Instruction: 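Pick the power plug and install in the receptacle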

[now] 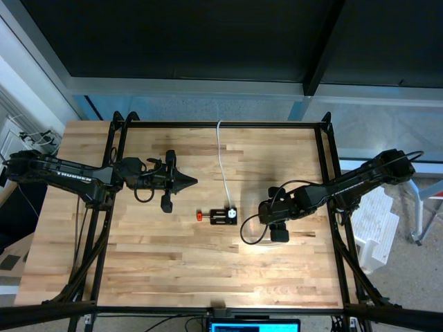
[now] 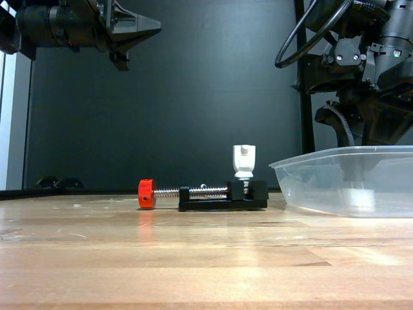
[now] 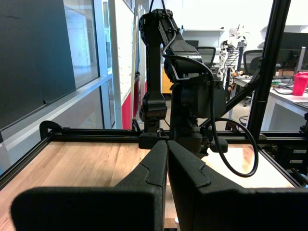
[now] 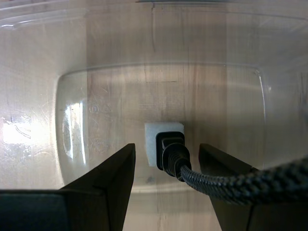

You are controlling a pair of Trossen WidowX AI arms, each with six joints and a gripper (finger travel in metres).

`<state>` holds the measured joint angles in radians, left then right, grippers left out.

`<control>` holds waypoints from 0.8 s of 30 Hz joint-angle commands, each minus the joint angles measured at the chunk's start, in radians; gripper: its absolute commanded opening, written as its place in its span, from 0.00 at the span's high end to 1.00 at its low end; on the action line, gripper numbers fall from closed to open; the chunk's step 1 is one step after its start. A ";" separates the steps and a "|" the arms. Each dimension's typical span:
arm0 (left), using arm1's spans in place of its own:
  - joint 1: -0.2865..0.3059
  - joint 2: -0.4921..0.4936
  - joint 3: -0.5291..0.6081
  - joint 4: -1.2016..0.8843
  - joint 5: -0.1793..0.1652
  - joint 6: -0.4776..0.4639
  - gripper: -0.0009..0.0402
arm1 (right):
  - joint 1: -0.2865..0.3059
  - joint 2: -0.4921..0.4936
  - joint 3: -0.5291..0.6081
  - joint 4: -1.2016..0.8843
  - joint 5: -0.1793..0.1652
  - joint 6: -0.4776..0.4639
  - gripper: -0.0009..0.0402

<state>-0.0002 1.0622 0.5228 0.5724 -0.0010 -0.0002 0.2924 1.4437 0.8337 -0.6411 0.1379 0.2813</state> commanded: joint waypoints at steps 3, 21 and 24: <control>0.000 0.000 0.000 0.000 0.000 0.000 0.98 | 0.000 0.000 0.000 0.003 0.002 -0.006 0.60; 0.000 0.000 0.000 0.000 0.000 0.000 0.98 | 0.000 0.000 0.000 0.003 0.003 -0.010 0.77; 0.000 0.000 0.000 0.000 0.000 0.000 0.98 | 0.000 0.000 0.000 0.003 0.010 -0.010 0.80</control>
<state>-0.0002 1.0622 0.5224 0.5728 -0.0010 -0.0002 0.2924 1.4437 0.8337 -0.6380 0.1436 0.2714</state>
